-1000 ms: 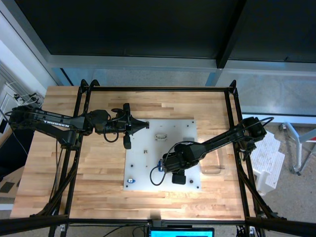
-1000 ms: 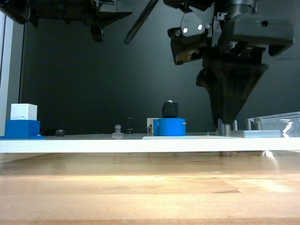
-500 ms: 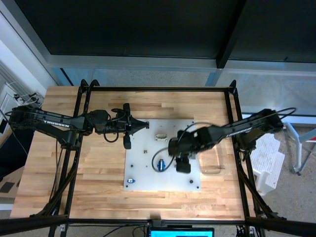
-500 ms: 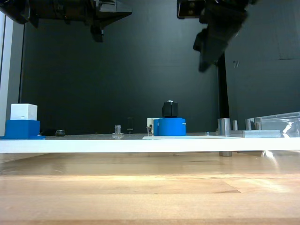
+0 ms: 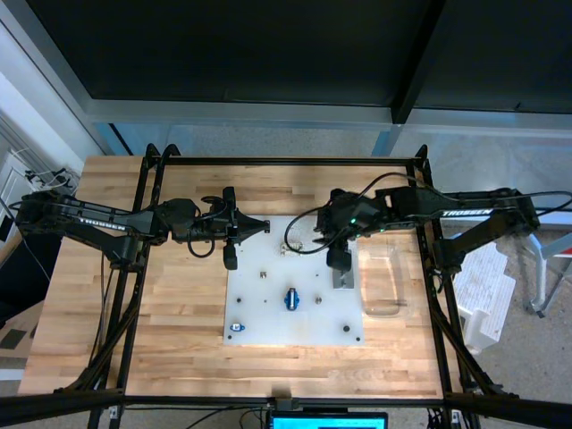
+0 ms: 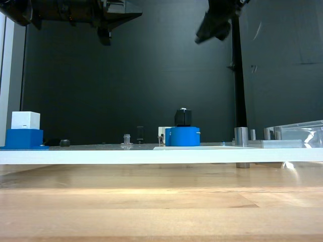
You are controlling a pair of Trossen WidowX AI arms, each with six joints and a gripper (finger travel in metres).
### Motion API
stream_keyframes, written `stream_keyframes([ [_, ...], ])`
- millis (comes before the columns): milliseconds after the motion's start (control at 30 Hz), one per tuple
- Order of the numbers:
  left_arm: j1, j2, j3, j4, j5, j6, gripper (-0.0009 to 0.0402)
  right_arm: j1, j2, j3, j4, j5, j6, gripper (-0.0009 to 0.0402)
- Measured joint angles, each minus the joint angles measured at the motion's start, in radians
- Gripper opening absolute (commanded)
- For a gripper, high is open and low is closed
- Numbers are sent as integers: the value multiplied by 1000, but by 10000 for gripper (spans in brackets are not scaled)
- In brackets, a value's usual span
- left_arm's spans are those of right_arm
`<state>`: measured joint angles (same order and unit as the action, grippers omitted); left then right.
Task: Pick the 16mm cylinder and install on the taskboard
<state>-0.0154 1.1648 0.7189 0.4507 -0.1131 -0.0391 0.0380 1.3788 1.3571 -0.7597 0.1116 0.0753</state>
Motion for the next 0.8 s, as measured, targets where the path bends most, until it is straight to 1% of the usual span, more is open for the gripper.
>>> stream_keyframes([
  [100,0,0,0,0,0,0,1,-13,-24,-4,68,-5,-33,33],
  [200,0,0,0,0,0,0,1,-17,-51,-21,142,-7,-45,-5],
  [300,0,0,0,0,0,0,1,-17,-87,-69,238,-7,-65,7],
  [433,0,0,0,0,0,0,1,-19,-150,-180,421,-9,-66,-2],
  [600,0,0,0,0,0,0,1,-19,-232,-334,669,-8,-55,-1],
  [800,0,0,0,0,0,0,1,-19,-320,-481,869,-10,-32,0],
])
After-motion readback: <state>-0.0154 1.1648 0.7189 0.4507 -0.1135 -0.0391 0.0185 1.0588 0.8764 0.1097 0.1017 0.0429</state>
